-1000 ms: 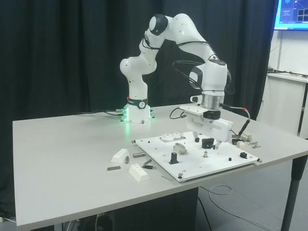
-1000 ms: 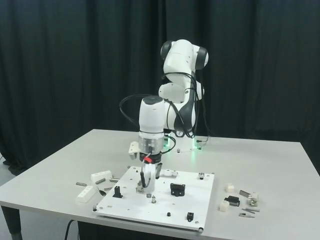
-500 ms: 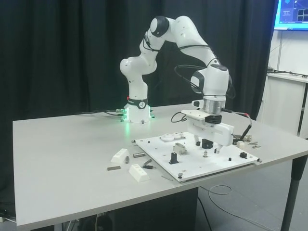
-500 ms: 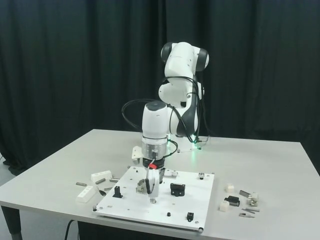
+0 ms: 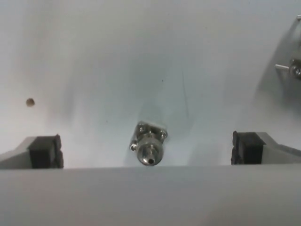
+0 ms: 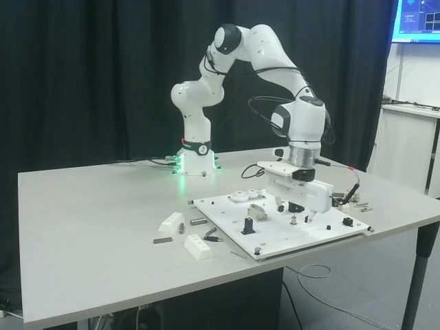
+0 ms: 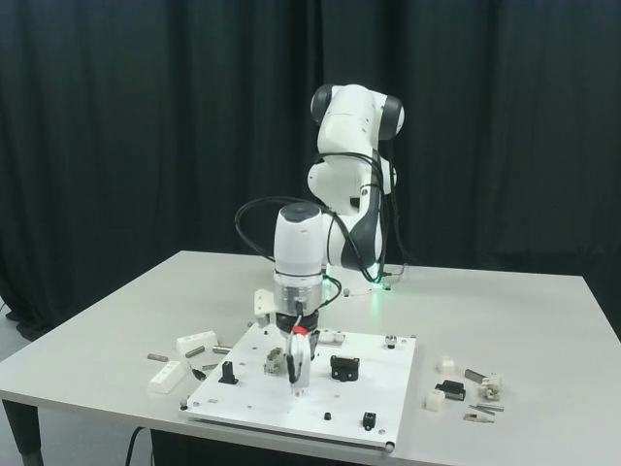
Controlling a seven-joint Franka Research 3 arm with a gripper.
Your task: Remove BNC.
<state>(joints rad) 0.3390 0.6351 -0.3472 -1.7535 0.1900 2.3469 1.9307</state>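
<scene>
A: What's the biggest thing here?

B: The flat grey table (image 6: 89, 206), matt and smooth. On its near right part lies a square white board (image 6: 227, 210) with small fittings screwed to it. The white, rounded, glossy robot arm (image 6: 265, 41) bends over from its base at the far edge and points straight down at the board.

A: And the pincer?

B: The two-fingered gripper (image 5: 146, 149) is spread wide, holding nothing. In the wrist view its black, blocky, ribbed pads (image 5: 44, 151) stand well apart, one on each side.

A: Where is the BNC relative to it?

B: The small shiny metal BNC connector (image 5: 149, 147), a round barrel on a square flange with corner screws, stands upright on the board between the fingers, close to midway, touching neither. In the first room view it (image 6: 294, 221) sits just under the gripper (image 6: 297, 212), at about 3 o'clock from a black upright block (image 6: 248, 225) on the board.

A: Anything smaller?

B: Two white rectangular blocks (image 6: 171, 222) lie on the table at about 9 o'clock from the board, with short metal pins near them.
</scene>
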